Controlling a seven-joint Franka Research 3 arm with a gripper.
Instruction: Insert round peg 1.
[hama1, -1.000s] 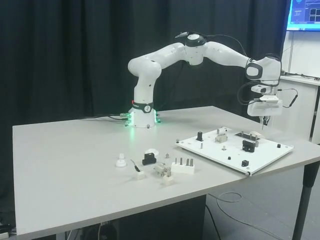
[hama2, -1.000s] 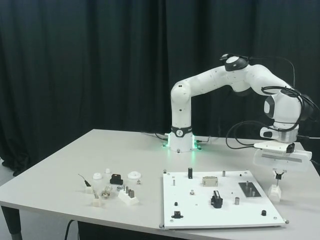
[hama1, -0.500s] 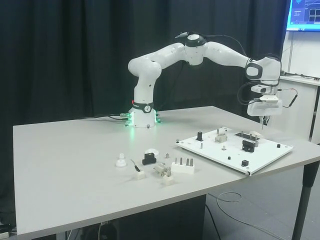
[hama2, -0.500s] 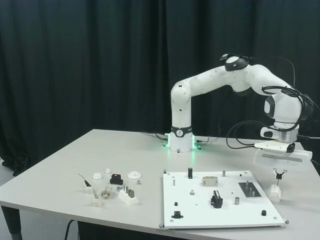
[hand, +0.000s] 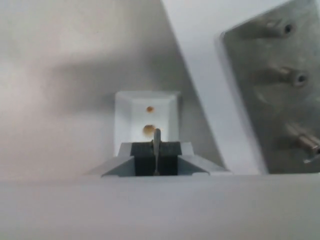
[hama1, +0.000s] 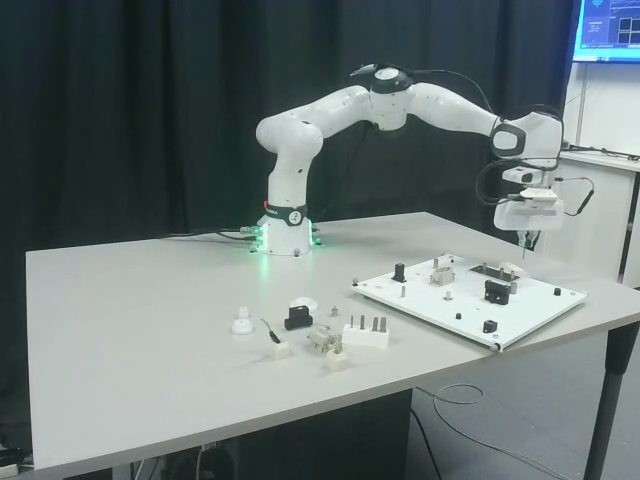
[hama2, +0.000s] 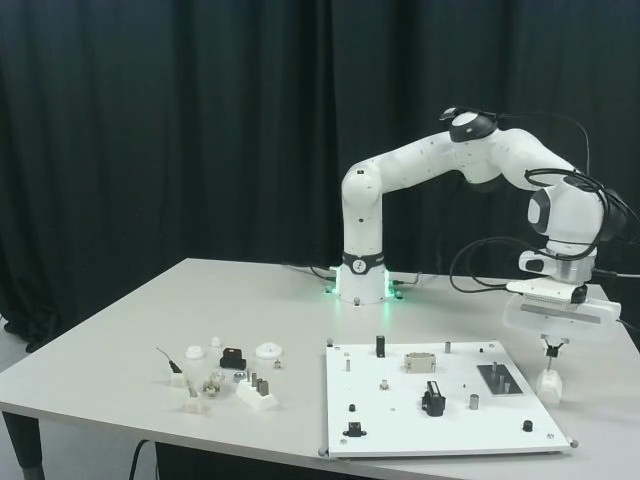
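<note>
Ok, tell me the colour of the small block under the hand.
White; the block shows best in the wrist view, below the hand.

Even room light, blurred wrist view

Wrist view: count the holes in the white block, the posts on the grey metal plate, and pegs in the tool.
Holes in the white block: 2
Posts on the grey metal plate: 3
Thin grey peg in the tool: 1
Total: 6
</note>
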